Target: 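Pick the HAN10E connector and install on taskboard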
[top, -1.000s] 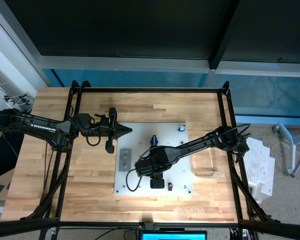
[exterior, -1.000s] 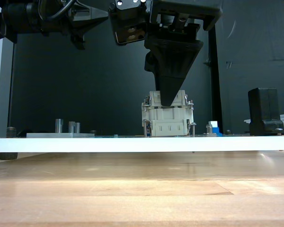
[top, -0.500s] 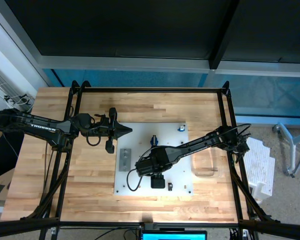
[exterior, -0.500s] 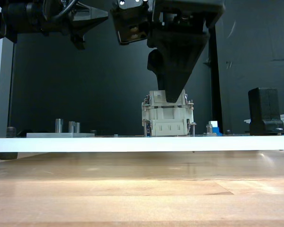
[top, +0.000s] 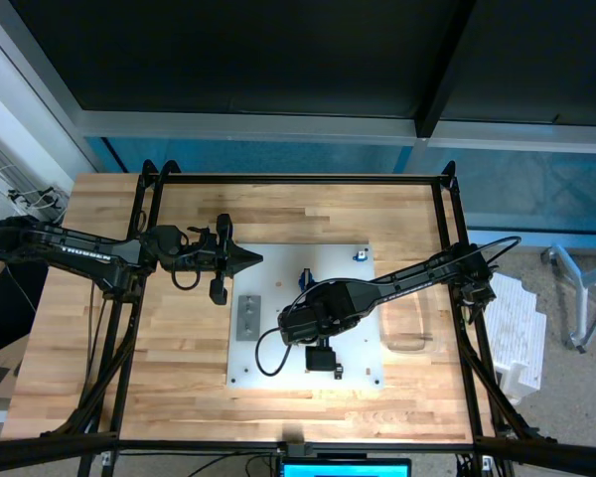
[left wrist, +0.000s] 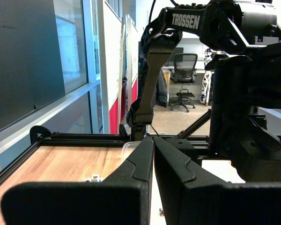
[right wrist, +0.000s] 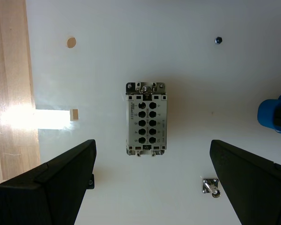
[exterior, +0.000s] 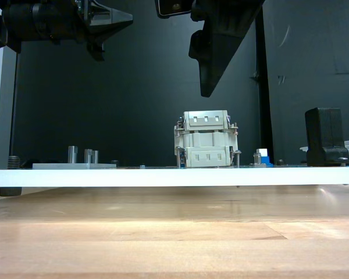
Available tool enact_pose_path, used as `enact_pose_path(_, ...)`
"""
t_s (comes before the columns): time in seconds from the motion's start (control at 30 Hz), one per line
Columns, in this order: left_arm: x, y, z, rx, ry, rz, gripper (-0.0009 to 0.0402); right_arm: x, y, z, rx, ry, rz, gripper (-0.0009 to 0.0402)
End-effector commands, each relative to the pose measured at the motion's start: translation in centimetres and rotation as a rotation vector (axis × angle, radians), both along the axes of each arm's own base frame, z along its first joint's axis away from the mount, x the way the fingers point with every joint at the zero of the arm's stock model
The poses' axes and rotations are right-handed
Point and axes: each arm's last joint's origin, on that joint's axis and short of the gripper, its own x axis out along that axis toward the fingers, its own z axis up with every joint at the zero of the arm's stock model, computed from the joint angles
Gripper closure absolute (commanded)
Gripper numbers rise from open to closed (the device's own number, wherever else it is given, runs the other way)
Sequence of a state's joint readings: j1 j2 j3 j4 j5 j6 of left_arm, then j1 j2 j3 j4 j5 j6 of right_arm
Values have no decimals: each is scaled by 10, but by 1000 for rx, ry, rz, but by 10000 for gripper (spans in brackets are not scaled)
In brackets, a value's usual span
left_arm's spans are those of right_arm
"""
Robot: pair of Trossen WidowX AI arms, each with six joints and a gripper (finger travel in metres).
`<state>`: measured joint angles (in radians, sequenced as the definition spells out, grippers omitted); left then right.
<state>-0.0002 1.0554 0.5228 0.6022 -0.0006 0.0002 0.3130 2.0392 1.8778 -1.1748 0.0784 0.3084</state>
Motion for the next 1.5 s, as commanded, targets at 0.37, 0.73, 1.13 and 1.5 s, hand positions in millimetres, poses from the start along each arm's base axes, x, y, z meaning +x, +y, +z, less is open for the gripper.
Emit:
enact_pose_path(0.37,0,0,0,0,0,0,392,-4,-1,9,4,-19,8,104)
enact_pose_path(0.73,0,0,0,0,0,0,392,-22,-36,30,-21,-82,50,205)
enact_pose_path(1.13,0,0,0,0,0,0,392,-70,-105,48,-35,-267,-24,353)
enact_pose_path(1.5,0,0,0,0,0,0,392,-113,-124,72,-48,-615,-47,392)
